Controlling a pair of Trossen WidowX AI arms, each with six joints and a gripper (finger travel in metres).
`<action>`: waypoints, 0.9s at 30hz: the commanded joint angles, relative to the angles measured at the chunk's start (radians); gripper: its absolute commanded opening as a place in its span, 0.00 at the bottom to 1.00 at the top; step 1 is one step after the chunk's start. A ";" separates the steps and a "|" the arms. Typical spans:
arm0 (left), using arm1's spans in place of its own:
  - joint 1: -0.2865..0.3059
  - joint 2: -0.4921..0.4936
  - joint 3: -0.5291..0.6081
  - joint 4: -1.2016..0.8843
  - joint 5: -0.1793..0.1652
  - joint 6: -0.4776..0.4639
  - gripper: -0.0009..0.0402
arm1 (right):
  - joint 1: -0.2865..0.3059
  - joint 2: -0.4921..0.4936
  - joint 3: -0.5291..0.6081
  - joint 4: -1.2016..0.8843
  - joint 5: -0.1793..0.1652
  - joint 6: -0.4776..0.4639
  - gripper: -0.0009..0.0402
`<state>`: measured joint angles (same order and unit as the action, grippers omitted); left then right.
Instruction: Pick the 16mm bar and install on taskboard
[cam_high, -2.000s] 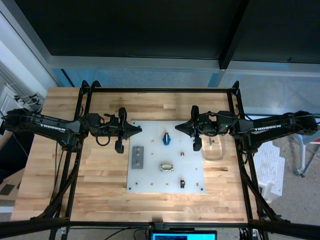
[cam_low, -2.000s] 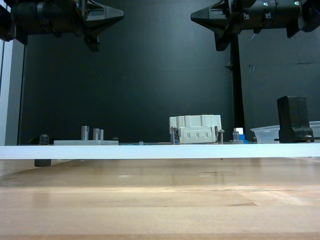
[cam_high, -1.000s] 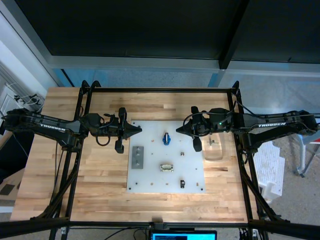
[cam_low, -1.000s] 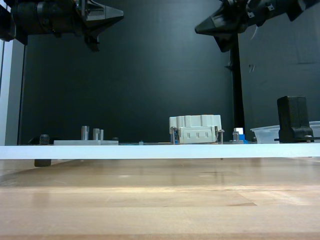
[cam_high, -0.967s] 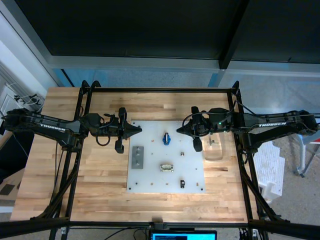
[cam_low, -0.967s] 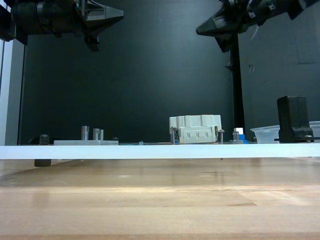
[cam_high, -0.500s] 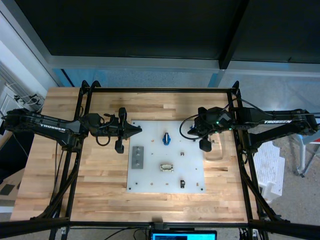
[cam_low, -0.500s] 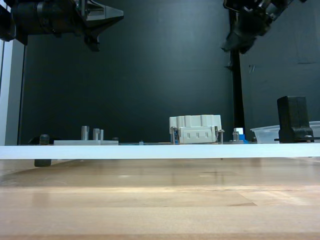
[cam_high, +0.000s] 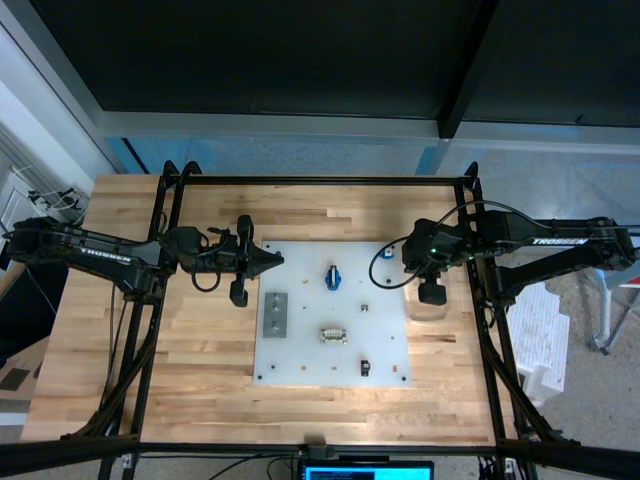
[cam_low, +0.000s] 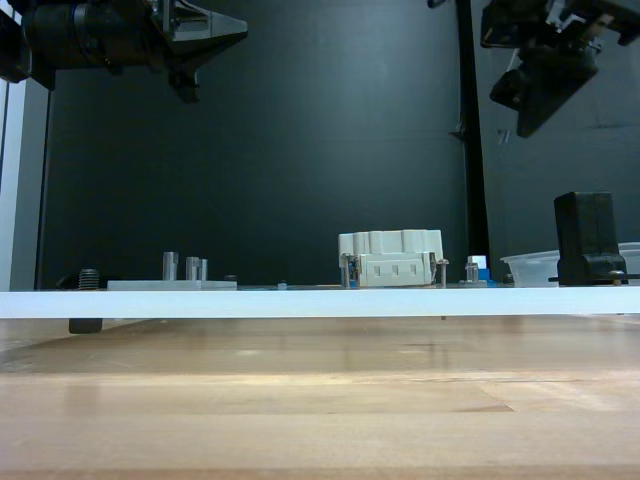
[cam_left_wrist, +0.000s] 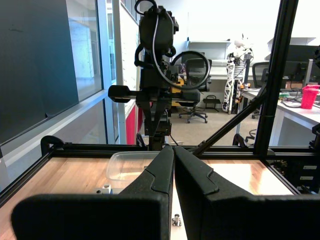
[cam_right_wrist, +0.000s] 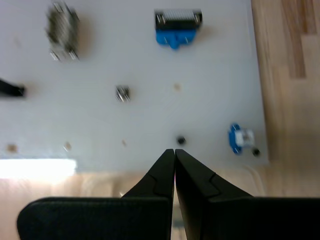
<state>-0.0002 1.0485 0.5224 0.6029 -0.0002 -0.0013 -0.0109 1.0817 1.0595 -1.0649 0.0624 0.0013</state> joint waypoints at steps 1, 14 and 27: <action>0.000 0.000 0.000 0.000 0.000 0.000 0.02 | 0.000 0.001 0.000 -0.045 0.001 -0.010 0.02; 0.000 0.000 0.000 0.000 0.000 0.000 0.02 | 0.000 0.014 -0.011 -0.243 0.051 -0.035 0.02; 0.000 0.000 0.000 0.000 0.000 0.000 0.02 | -0.038 0.020 -0.127 -0.201 0.048 -0.089 0.09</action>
<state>-0.0002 1.0485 0.5228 0.6025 -0.0002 -0.0010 -0.0467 1.1019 0.9413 -1.2774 0.1116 -0.0860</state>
